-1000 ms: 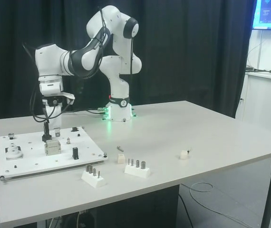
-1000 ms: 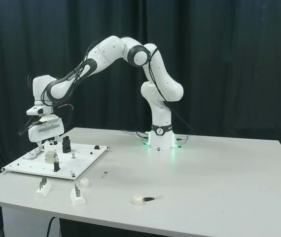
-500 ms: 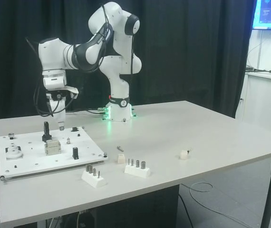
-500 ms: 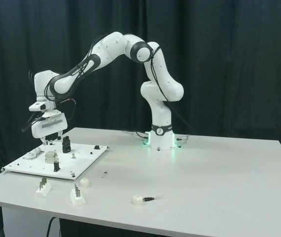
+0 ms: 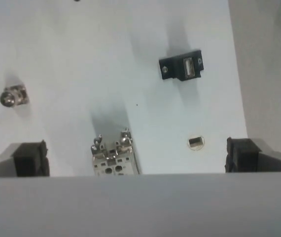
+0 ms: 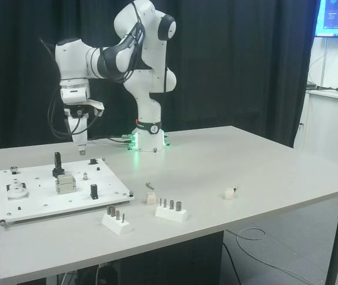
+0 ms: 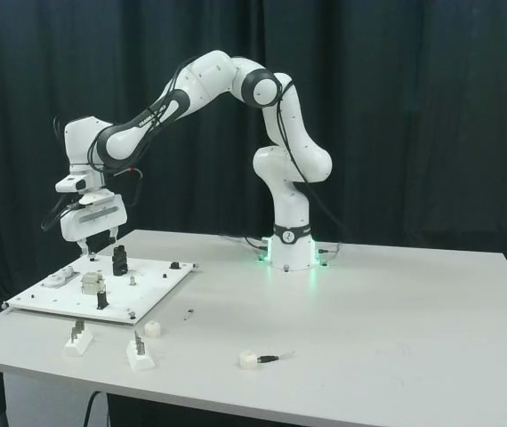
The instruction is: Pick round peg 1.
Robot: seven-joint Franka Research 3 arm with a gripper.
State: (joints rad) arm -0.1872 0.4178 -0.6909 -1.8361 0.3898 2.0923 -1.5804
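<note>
Gripper (image 6: 80,146) hangs above the flat white board's (image 6: 41,203) far edge, jaws spread and empty; round peg 1 (image 6: 163,203) stands upright in a white holder (image 6: 171,212), well apart on bare grey table (image 6: 264,160).

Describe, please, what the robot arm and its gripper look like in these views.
The arm has rounded white shells with black bands at the joints, and black cables hang near the wrist. Its base glows green where it meets the grey table. The gripper is a white block; in the wrist view its fingers end in black pads.
</note>
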